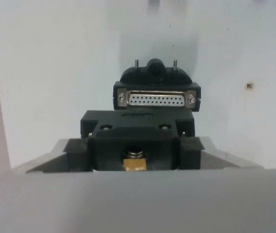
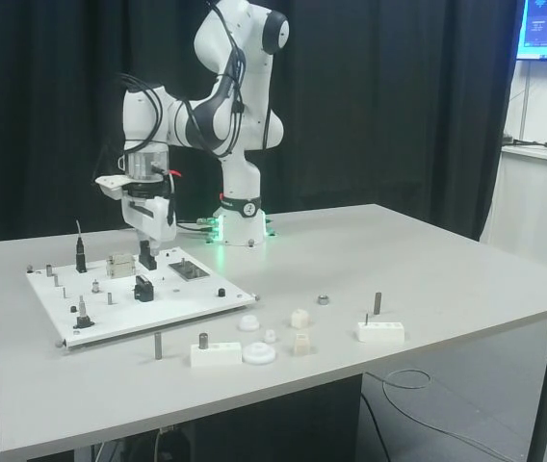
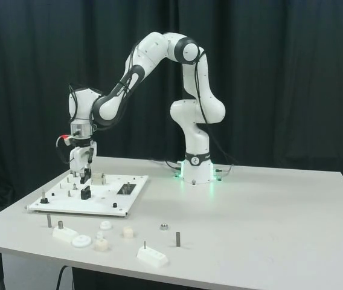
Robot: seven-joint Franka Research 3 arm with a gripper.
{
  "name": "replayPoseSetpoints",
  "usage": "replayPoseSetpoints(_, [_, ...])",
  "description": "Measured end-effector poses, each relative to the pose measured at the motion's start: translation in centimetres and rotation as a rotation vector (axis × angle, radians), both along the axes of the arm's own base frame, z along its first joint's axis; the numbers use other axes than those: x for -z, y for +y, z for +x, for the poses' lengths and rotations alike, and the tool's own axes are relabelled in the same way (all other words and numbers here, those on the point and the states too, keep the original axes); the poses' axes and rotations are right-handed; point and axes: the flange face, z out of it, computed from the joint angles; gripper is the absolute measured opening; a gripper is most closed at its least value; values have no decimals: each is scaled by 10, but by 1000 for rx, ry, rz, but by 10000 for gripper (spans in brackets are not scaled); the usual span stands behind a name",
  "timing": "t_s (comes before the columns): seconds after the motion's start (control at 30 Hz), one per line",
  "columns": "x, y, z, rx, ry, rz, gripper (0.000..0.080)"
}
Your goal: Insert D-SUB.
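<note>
White board (image 1: 55,73) below; my gripper (image 1: 135,145) clamps the D-SUB plug (image 1: 137,127), poised over the socket (image 1: 156,99) beyond my fingertips—next, align and descend.

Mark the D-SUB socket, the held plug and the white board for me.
D-SUB socket (image 1: 156,100): wrist view, its pin face.
held plug (image 1: 137,127): wrist view, its black housing.
white board (image 2: 196,297): first room view, bare surface near its front edge.
</note>
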Motion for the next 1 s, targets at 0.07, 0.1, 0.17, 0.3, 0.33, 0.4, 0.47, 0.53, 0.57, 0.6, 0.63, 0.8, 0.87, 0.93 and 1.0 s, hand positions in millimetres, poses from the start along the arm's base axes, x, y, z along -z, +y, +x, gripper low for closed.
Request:
replayPoseSetpoints(0.07, [1, 0, -1, 6, -3, 0, 380])
replayPoseSetpoints(0.1, [1, 0, -2, 8, -5, 0, 380])
replayPoseSetpoints(0.17, [2, -1, -3, 11, -5, -1, 380])
replayPoseSetpoints(0.3, [3, -2, -5, 12, -5, 0, 380])
replayPoseSetpoints(0.33, [3, -2, -5, 11, -5, -1, 380])
replayPoseSetpoints(0.4, [3, -3, -6, 6, -4, -1, 380])
replayPoseSetpoints(0.47, [3, -3, -7, -2, -4, -1, 380])
replayPoseSetpoints(0.53, [3, -4, -8, -10, -5, -1, 380])
replayPoseSetpoints(0.57, [4, -4, -8, -15, -5, 0, 380])
replayPoseSetpoints(0.6, [4, -4, -9, -20, -5, 0, 380])
replayPoseSetpoints(0.63, [4, -5, -9, -26, -5, 0, 380])
replayPoseSetpoints(0.8, [5, -6, -13, -32, -13, 5, 380])
replayPoseSetpoints(0.87, [6, -7, -14, -32, -17, 6, 380])
replayPoseSetpoints(0.93, [7, -8, -16, -31, -21, 7, 380])
replayPoseSetpoints(1.0, [9, -8, -17, -29, -25, 8, 380])
